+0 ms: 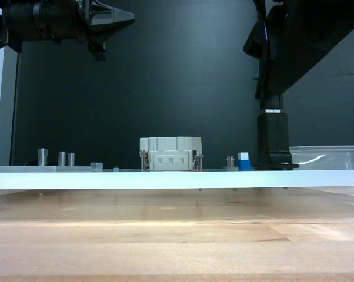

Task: Remove the USB connector from the USB hub and place in the container

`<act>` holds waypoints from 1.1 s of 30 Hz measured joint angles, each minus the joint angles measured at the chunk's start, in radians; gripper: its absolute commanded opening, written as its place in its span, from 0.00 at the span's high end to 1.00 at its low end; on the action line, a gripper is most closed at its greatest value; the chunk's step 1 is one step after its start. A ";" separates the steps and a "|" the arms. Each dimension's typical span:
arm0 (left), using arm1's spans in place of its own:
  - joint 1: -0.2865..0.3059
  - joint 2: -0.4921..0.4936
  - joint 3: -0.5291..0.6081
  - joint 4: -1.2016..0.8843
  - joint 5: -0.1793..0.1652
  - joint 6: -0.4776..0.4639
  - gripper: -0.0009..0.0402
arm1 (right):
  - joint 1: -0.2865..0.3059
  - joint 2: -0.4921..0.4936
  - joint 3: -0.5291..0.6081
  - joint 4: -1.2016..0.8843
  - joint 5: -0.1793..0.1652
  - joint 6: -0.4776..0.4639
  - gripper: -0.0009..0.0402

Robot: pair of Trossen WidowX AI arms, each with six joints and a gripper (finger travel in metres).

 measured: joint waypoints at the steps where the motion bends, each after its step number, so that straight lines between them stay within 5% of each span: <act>1: 0.000 0.000 0.000 0.000 0.000 0.000 0.98 | 0.000 0.000 0.000 0.000 0.000 -0.004 0.79; 9: 0.000 0.000 0.000 0.000 0.000 0.000 0.98 | -0.001 0.000 0.000 -0.003 0.002 -0.014 0.99; 22: 0.000 0.000 0.000 0.000 0.000 0.000 0.98 | -0.002 0.000 0.000 -0.003 -0.006 -0.016 0.98; 29: 0.000 0.000 0.000 0.000 0.000 0.000 0.98 | -0.012 0.000 0.000 -0.008 -0.032 -0.019 0.98; 33: 0.000 0.000 0.000 0.000 0.000 0.000 0.98 | -0.027 -0.002 0.000 -0.013 -0.076 -0.022 0.98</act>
